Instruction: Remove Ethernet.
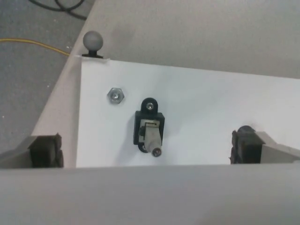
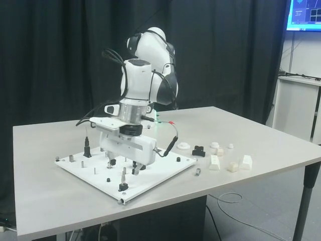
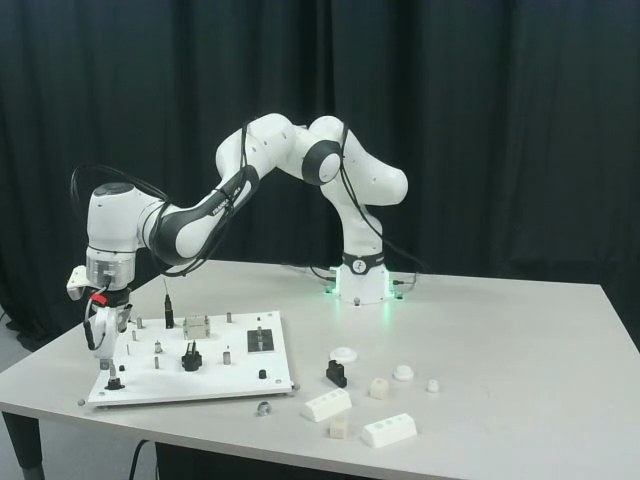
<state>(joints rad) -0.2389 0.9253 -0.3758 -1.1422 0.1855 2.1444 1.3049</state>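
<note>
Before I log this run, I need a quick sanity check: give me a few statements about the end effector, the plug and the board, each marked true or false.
1. The end effector is open, with the Ethernet plug between its fingers. True.
2. The plug already lies loose on the table. False: it sits in its black socket on the white board.
3. A hex nut lies on the board near the plug. True.
4. The fingers are clamped on the plug. False: they stand apart from it.

wrist looks down closely; both room views share the board (image 2: 150,175).
</note>
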